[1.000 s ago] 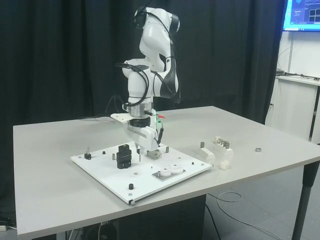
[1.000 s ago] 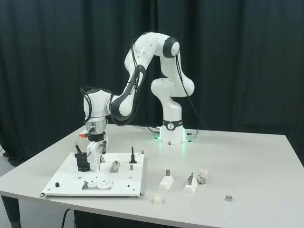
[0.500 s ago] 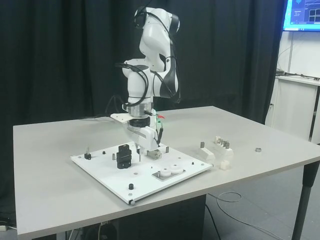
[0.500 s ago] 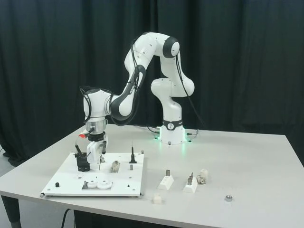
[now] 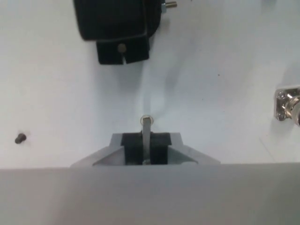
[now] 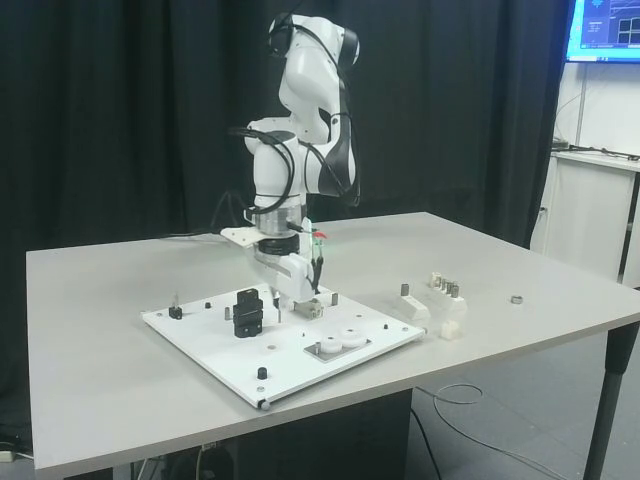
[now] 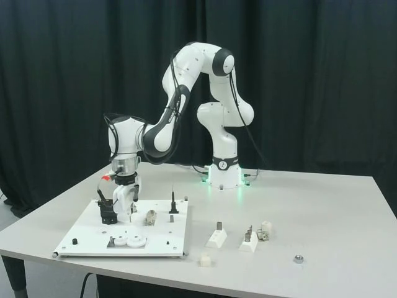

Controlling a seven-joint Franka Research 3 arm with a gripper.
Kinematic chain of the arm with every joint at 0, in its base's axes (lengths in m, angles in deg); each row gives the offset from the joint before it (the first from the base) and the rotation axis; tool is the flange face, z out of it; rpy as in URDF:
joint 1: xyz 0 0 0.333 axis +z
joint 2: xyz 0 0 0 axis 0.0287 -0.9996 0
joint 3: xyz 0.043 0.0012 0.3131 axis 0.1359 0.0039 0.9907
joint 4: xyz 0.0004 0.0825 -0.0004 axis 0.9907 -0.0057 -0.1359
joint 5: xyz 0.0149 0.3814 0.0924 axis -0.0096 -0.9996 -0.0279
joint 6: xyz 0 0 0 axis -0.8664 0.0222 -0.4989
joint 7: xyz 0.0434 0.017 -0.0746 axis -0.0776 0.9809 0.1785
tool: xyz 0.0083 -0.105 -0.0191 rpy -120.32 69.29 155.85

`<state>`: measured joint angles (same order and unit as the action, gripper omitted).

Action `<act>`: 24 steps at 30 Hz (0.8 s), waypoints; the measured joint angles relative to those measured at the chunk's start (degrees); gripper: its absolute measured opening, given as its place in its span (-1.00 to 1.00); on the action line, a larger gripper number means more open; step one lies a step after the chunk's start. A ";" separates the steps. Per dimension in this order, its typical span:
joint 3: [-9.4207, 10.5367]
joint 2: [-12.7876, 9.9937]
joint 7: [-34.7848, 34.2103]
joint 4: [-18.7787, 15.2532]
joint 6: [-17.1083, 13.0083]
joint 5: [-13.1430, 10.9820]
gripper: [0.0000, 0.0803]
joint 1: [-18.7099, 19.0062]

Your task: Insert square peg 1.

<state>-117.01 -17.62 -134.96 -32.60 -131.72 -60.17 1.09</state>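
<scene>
My gripper (image 5: 146,149) is shut on a thin grey square peg (image 5: 146,133), which stands upright between the black pads (image 5: 131,146). The peg's lower tip sits at a small hole in the white board (image 5: 225,56). In the first room view the gripper (image 6: 280,302) hangs low over the white board (image 6: 200,335), just right of a black block (image 6: 247,312). The second room view shows the gripper (image 7: 129,214) beside that black block (image 7: 108,211). Whether the tip has entered the hole I cannot tell.
A metal connector (image 5: 289,105) and a small black screw (image 5: 20,138) sit on the board near the peg. Two white gears (image 6: 340,340) and a tall black pin (image 7: 173,202) also stand on it. White peg holders (image 6: 445,295) and a nut (image 6: 517,298) lie on the grey table.
The wrist has shifted very slightly upward. The peg stays in the grip and the board's parts have not moved.
</scene>
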 joint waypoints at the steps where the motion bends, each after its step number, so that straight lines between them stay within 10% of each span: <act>1: 0.00 -0.11 -0.04 0.02 -0.07 -0.19 -0.93 0.00; 21: -0.74 -0.20 -0.40 0.84 1.91 -1.12 -0.77 0.06; 22: -0.88 -0.05 -0.33 1.02 2.43 -1.07 0.13 0.10; 24: -1.07 0.31 -0.15 1.36 3.39 -0.85 0.13 0.14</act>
<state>-118.09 -17.31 -135.11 -31.24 -128.33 -61.02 1.22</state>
